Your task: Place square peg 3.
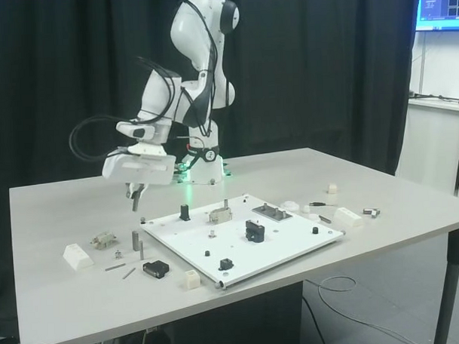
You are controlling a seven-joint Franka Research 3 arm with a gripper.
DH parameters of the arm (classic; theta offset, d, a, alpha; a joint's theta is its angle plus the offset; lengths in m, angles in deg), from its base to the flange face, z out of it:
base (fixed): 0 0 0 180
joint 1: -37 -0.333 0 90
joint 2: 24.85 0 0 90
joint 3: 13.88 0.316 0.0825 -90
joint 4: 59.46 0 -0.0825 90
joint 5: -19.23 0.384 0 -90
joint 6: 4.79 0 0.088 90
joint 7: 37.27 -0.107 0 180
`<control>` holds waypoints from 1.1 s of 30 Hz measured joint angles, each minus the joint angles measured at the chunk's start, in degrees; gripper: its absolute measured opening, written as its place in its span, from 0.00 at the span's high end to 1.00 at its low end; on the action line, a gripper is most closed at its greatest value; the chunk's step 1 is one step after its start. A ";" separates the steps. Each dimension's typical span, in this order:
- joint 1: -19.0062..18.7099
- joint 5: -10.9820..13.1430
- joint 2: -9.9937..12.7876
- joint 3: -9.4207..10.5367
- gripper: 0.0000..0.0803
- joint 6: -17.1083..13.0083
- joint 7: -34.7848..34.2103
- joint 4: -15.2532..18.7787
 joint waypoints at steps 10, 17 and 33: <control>1.52 4.21 3.99 0.30 0.91 0.00 3.67 -1.54; 2.51 6.09 5.97 0.45 0.91 0.00 5.75 -2.16; 6.21 11.96 8.39 3.12 0.91 0.00 11.30 -3.21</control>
